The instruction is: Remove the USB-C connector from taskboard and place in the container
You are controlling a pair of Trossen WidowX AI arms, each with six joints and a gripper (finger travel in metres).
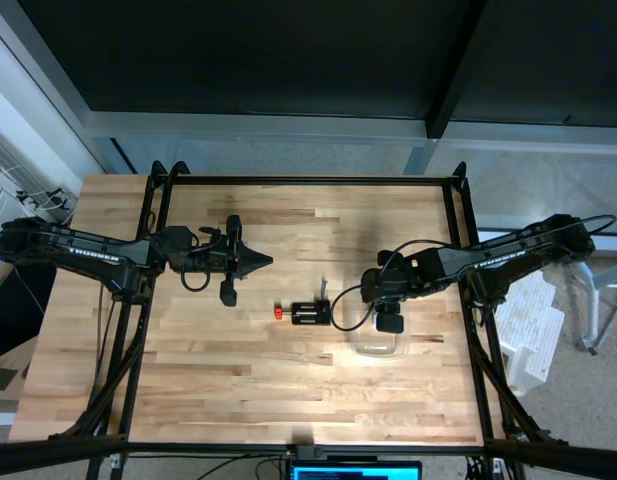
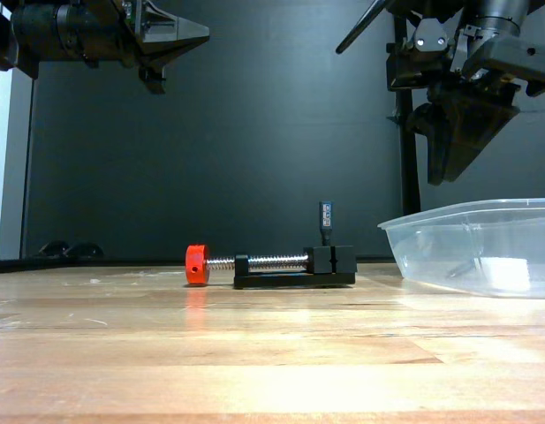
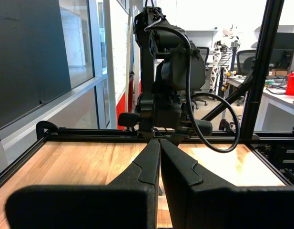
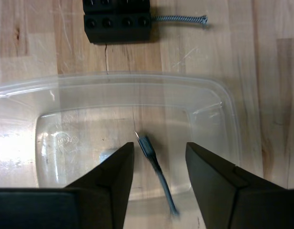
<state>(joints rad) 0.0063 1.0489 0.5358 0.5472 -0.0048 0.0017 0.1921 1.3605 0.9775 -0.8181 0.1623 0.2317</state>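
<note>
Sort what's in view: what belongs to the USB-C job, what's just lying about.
Job: container; USB-C connector, lying inside it; taskboard; right gripper, open above the container.
About: braided strand beside the taskboard; screen at the near edge of the table; left gripper, shut, parked above its left half.

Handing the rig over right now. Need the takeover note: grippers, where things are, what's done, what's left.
Left gripper: shut, holding nothing, parked high over the left side of the table, away from the job.
Right gripper: open, holding nothing, above the container.
USB-C connector: off the taskboard and inside the container, under the open jaws. Its cable end is blurred, so it may not have settled.
Done: unplug, carry, release.
Left: confirm the connector lies in the container, then retract the right arm.
</note>
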